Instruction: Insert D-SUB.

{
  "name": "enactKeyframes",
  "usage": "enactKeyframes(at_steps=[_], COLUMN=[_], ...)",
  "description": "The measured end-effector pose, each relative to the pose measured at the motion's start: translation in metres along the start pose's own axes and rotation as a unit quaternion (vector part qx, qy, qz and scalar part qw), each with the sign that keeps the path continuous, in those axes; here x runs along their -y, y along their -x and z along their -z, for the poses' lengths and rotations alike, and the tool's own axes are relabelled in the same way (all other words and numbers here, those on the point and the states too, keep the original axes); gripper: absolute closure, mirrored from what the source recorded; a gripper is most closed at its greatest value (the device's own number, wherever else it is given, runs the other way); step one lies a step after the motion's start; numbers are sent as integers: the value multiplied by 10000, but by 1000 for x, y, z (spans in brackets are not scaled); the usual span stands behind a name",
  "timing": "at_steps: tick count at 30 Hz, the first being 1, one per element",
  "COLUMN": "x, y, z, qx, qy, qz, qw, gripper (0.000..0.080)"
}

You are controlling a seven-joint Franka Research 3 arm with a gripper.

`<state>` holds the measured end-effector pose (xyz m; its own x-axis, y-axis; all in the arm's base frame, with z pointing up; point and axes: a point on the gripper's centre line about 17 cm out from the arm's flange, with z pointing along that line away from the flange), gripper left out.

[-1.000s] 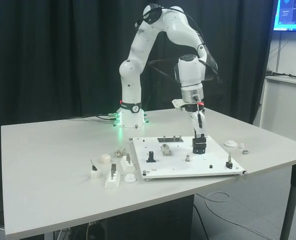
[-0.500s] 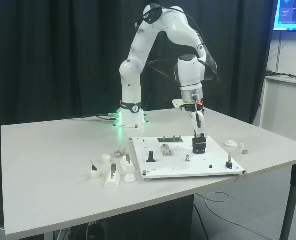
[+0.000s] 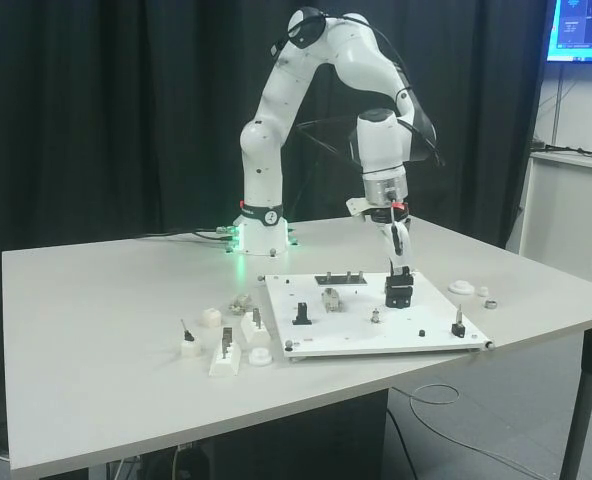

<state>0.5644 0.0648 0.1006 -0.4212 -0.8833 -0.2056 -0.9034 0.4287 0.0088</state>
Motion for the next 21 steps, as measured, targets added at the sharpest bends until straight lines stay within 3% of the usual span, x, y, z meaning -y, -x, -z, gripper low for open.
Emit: enactKeyframes(at_steps=[21], x=[2], y=[-6], z=[2], qx=[-228], qy=[-98], qz=[-26], qw=[9997], gripper=[655])
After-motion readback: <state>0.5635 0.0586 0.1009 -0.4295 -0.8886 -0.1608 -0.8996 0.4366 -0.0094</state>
